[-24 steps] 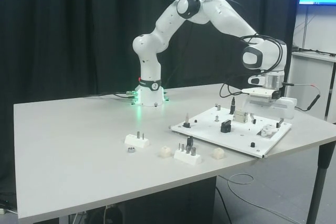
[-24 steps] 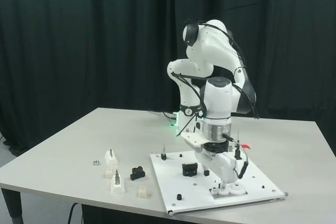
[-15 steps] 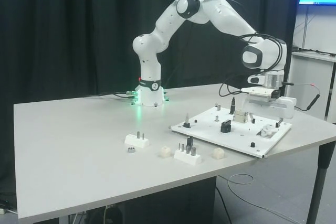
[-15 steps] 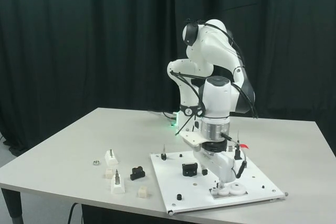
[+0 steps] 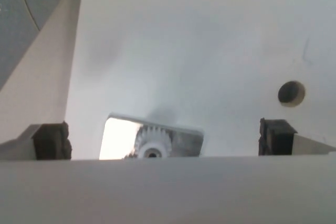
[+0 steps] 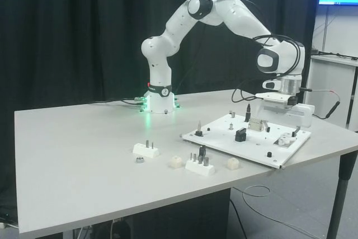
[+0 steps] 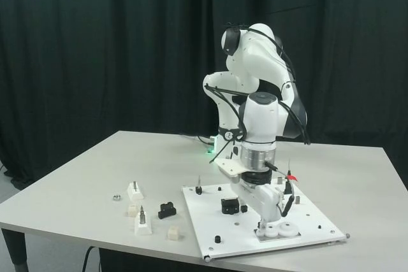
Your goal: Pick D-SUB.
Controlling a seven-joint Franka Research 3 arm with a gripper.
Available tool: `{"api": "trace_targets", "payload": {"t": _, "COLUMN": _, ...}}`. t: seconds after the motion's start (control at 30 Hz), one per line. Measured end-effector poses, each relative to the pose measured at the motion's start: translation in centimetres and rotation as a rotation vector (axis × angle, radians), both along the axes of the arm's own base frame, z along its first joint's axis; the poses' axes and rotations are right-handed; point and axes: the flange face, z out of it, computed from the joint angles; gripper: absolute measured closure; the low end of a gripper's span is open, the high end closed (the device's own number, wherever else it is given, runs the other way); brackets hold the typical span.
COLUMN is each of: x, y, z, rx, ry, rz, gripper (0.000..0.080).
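Grey D-SUB (image 6: pixel 257 123) sits on white board (image 6: pixel 221 134) just beside spread-fingered tool (image 5: pixel 163 138).

White arm (image 6: pixel 224 18) over board (image 6: pixel 246 138) (jaws perhaps hidden), grey table (image 6: pixel 84 149)

One arm (image 6: pixel 224 15), one white board (image 6: pixel 246 138) (three small blocks (image 6: pixel 145 149) beside it)

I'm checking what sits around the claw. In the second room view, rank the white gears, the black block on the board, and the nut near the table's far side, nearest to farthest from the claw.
1. White gears, right under the claw.
2. Black block, mid-board.
3. Nut, off the board, on the grey table.
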Motion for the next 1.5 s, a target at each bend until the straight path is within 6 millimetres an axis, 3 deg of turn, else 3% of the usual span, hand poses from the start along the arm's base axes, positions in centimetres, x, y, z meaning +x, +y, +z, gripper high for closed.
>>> {"api": "trace_targets", "payload": {"t": 0.83, "x": 0.8, "y": -1.5, "z": -0.2, "rx": -0.034, "ry": -0.026, "rz": 0.134, "gripper": 0.0003}}
{"api": "trace_targets", "payload": {"t": 1.5, "x": 2.3, "y": -4.6, "z": 1.1, "rx": -0.069, "ry": -0.055, "rz": 0.148, "gripper": 0.0003}}
